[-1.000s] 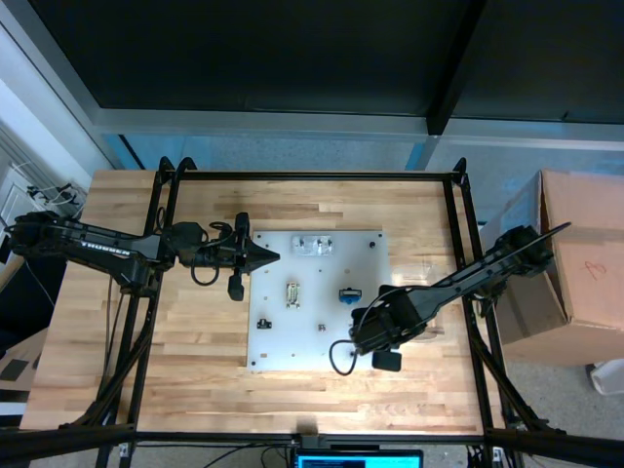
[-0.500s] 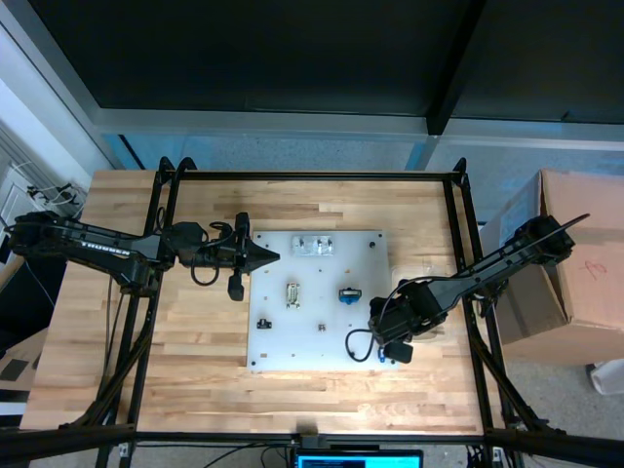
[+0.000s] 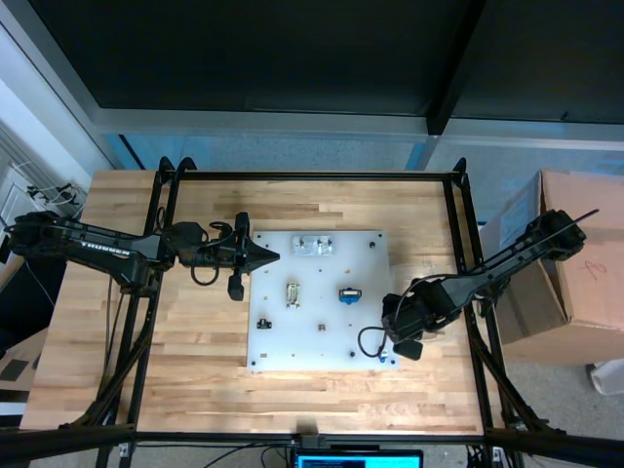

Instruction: Unfasten the M12 nut and place it in the container

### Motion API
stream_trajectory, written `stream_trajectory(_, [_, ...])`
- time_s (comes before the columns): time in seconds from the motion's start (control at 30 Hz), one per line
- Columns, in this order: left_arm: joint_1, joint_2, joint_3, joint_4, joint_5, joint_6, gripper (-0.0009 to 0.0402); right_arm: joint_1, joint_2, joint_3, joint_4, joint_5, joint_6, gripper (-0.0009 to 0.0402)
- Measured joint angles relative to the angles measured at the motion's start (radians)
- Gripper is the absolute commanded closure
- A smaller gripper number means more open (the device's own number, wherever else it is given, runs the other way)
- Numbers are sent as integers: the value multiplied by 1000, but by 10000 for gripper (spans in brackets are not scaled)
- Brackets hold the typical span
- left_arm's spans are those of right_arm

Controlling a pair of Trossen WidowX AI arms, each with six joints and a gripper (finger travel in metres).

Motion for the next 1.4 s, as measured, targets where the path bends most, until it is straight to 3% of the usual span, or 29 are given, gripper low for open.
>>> stream_trajectory(0.57, [0,0,0,0,0,0,393,113,-81,-123,51,0,92,381])
stream_trajectory(1.4, [0,0,0,0,0,0,393,158,-151,-229,96,0,148,381])
